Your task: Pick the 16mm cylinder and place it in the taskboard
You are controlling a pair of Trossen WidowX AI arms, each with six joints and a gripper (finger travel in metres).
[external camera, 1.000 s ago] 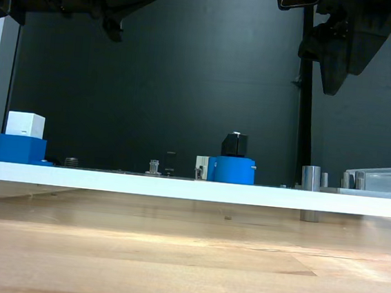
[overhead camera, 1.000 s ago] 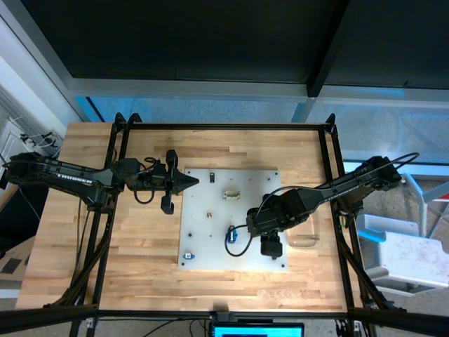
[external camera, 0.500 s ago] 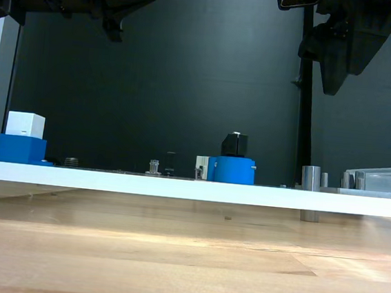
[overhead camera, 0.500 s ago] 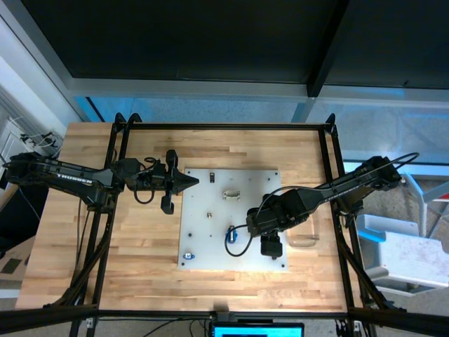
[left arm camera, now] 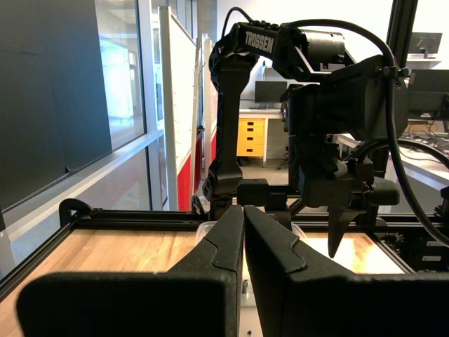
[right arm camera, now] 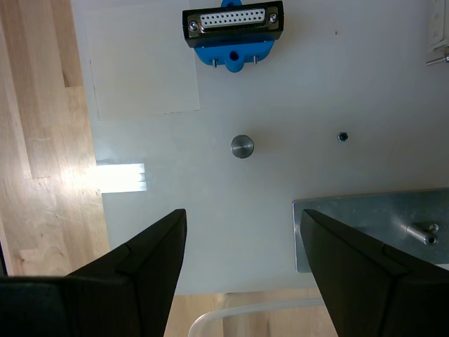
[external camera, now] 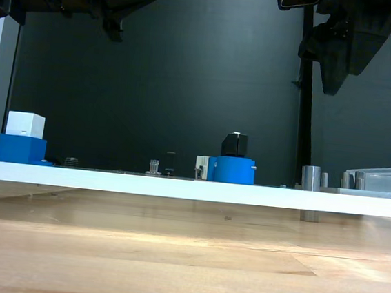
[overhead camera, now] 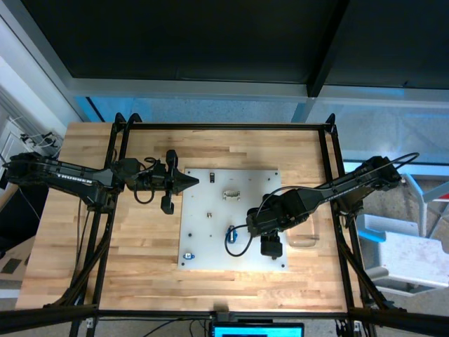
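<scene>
Nothing has moved: the short grey metal cylinder [right arm camera: 242,146] sits seated in the flat white square taskboard [right arm camera: 280,84], the right tool [right arm camera: 242,216] spread and empty above it, the left tool [left arm camera: 243,208] pressed together over its left edge, so placement looks done

Open right gripper [right arm camera: 242,214] hovering over the large flat white taskboard [right arm camera: 280,84]
A small round grey metal cylinder [right arm camera: 242,146] is standing end-on in the board just beyond the gap between the spread black fingers [right arm camera: 151,260]. A blue connector [right arm camera: 233,50] is sitting farther beyond, and a rectangular grey metal block [right arm camera: 365,232] is lying partly behind one finger.
</scene>
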